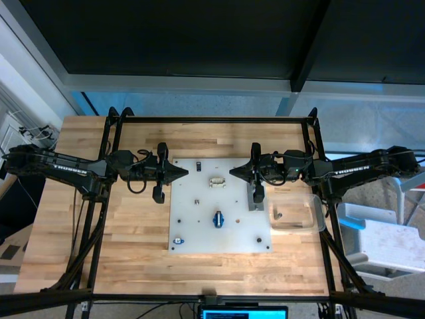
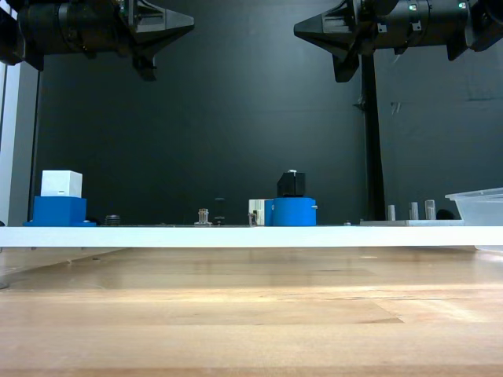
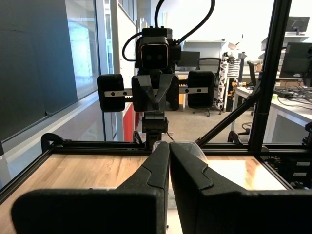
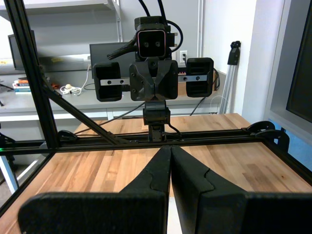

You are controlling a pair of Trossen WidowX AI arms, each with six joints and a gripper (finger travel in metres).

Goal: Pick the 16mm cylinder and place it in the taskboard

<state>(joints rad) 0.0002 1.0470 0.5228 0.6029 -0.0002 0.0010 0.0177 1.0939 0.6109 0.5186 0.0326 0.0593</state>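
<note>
Nothing done yet. My left gripper (image 1: 185,171) and right gripper (image 1: 232,171) hung closed, empty, above the flat white square taskboard (image 1: 199,229); the tiny dark grey 16mm cylinder (image 1: 279,214) sat right of it, unpicked.

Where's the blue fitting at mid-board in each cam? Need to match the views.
High: blue fitting on the taskboard, mid-board, nearer the camera than both gripper tips.
Low: mid-picture on the board, black cap on top.
Left wrist: not in it.
Right wrist: not in it.
Landmark: left gripper and right gripper, both shut, facing each other above the board, seen in all four.
</note>
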